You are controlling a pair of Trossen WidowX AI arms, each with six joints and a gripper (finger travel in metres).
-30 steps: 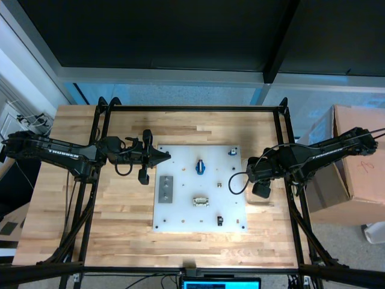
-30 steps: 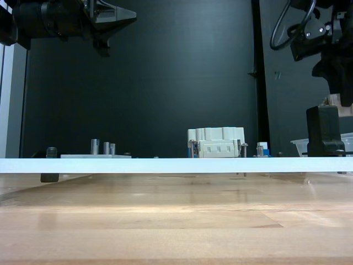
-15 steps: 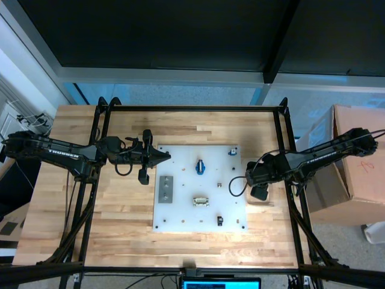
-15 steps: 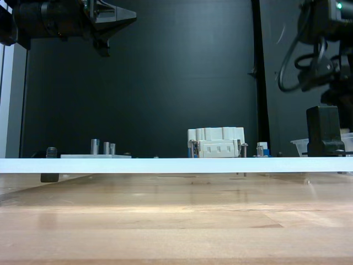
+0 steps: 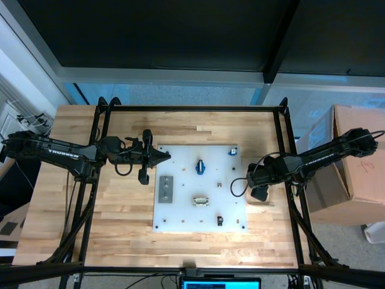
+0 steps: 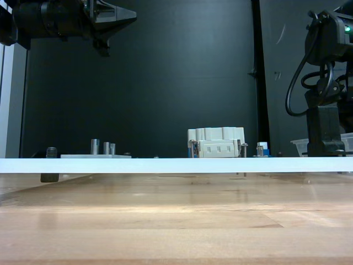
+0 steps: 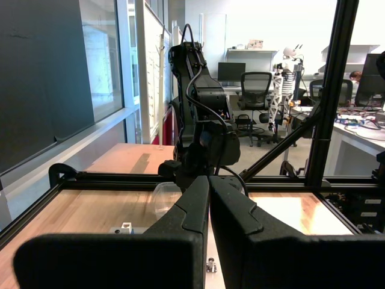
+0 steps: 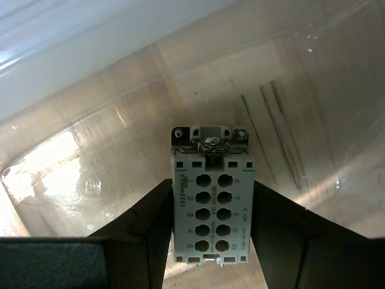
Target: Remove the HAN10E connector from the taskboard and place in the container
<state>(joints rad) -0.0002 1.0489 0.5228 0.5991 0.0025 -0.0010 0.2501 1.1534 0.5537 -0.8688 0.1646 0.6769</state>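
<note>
The HAN10E connector (image 8: 212, 198), a grey block with ten numbered holes, is held upright between the fingers of my right gripper (image 8: 212, 224), just above the floor of a clear plastic container (image 8: 120, 126). From above, the right gripper (image 5: 260, 188) sits just past the right edge of the white taskboard (image 5: 180, 208). A grey housing (image 5: 201, 201) stays mounted on the board and shows beige in the low view (image 6: 216, 142). My left gripper (image 5: 163, 158) hovers high over the board's left edge, its fingers (image 7: 186, 211) pressed together on nothing.
The board also carries a grey metal block (image 5: 165, 188), a blue part (image 5: 200, 167) and a small black part (image 5: 220, 220). The black frame posts (image 5: 289, 150) stand close to the right arm. A cardboard box (image 5: 355, 162) sits beyond the table's right edge.
The right gripper has come down with the connector, from high at the right to low over the container. The left arm has not moved.
</note>
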